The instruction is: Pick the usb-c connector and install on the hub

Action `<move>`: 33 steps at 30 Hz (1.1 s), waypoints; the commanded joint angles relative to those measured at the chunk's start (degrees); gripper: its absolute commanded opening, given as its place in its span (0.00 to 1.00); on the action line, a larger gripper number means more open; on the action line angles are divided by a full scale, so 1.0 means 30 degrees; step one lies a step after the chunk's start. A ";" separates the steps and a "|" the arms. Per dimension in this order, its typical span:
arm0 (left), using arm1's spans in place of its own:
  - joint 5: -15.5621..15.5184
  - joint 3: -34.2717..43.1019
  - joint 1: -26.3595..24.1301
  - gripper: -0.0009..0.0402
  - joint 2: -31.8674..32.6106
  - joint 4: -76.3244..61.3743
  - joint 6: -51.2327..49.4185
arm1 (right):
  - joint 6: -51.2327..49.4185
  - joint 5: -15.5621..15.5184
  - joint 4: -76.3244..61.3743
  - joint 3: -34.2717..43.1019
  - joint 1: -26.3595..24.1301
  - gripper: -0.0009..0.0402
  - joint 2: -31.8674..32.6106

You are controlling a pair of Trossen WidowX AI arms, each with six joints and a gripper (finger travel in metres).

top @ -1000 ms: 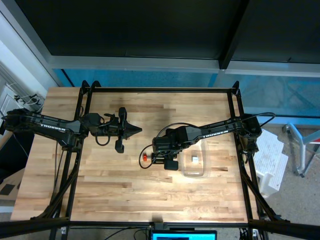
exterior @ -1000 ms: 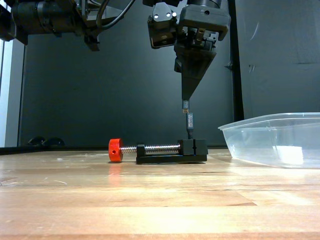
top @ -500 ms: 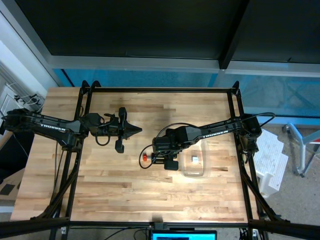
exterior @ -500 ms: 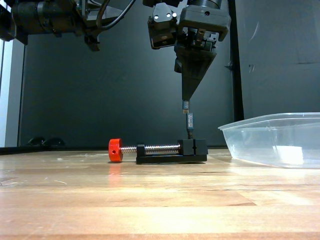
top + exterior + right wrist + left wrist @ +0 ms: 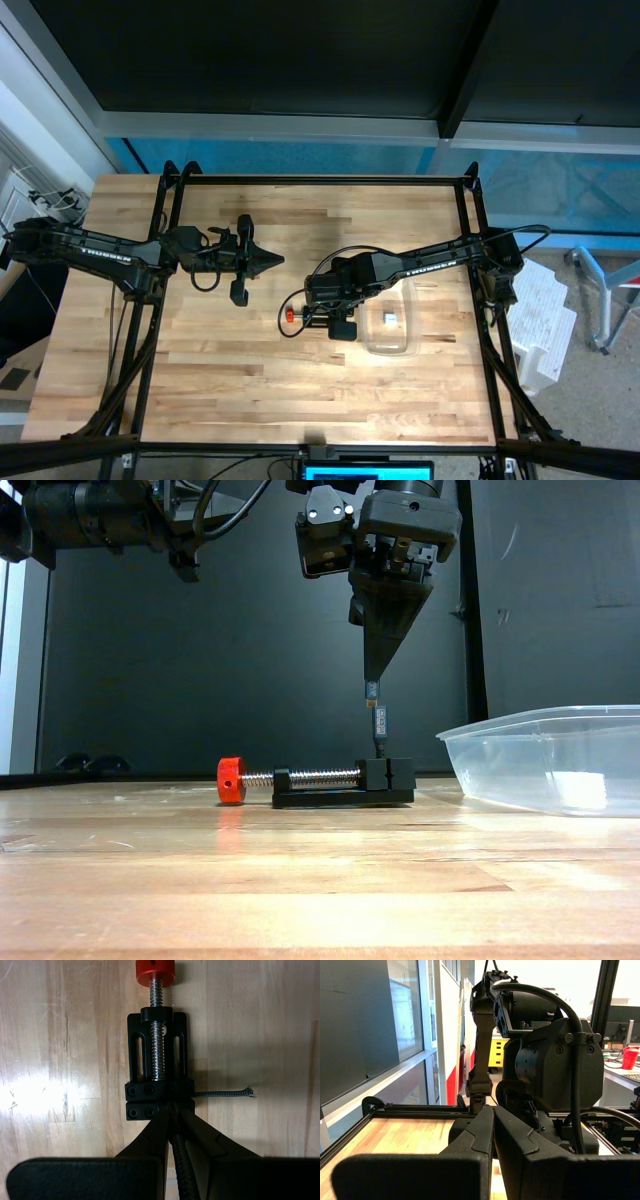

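Right claw [image 5: 372,680] clenched on usb-c connector [image 5: 372,694], which is held upright just above hub [image 5: 380,730]. Hub stands in vise [image 5: 340,780] on tabletop [image 5: 250,370]. Contact: cannot tell. Left claw [image 5: 270,260] clenched, fingers pressed together, above tabletop well left of vise.

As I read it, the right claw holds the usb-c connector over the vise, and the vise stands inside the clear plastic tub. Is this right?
No: the low view shows the vise on the table beside the clear plastic tub, not inside. The right claw holds the usb-c connector over it; the left claw hangs apart, shut.
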 commanded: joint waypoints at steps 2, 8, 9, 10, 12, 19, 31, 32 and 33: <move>0.0000 0.0000 0.0007 0.02 0.0007 0.0007 0.0007 | 0.0007 0.0000 -0.0007 0.0000 0.0000 0.02 0.0000; 0.0007 0.0000 0.0000 0.02 0.0007 0.0007 0.0007 | 0.0000 0.0000 -0.0007 0.0000 0.0000 0.02 0.0000; 0.0007 0.0000 0.0007 0.02 0.0000 0.0007 0.0007 | 0.0000 0.0000 -0.0007 0.0000 0.0000 0.02 0.0000; 0.0007 0.0000 0.0007 0.02 0.0007 0.0007 0.0007 | 0.0000 0.0000 -0.0007 0.0000 0.0000 0.02 0.0000; 0.0007 0.0000 0.0007 0.02 0.0007 0.0007 0.0007 | 0.0007 0.0000 -0.0007 0.0000 0.0000 0.02 0.0000; 0.0000 0.0000 0.0007 0.02 0.0007 0.0007 0.0007 | 0.0007 0.0000 -0.0007 0.0000 0.0000 0.02 0.0000; 0.0007 0.0000 0.0000 0.02 0.0000 0.0007 0.0007 | -0.0007 0.0000 -0.0058 0.0015 0.0000 0.02 -0.0036; 0.0007 0.0000 0.0007 0.02 0.0007 0.0007 0.0007 | -0.0007 0.0000 -0.0146 0.0036 0.0000 0.02 -0.0131; 0.0007 0.0000 0.0007 0.02 0.0007 0.0007 0.0007 | -0.0007 0.0000 -0.0255 0.0095 0.0000 0.02 -0.0146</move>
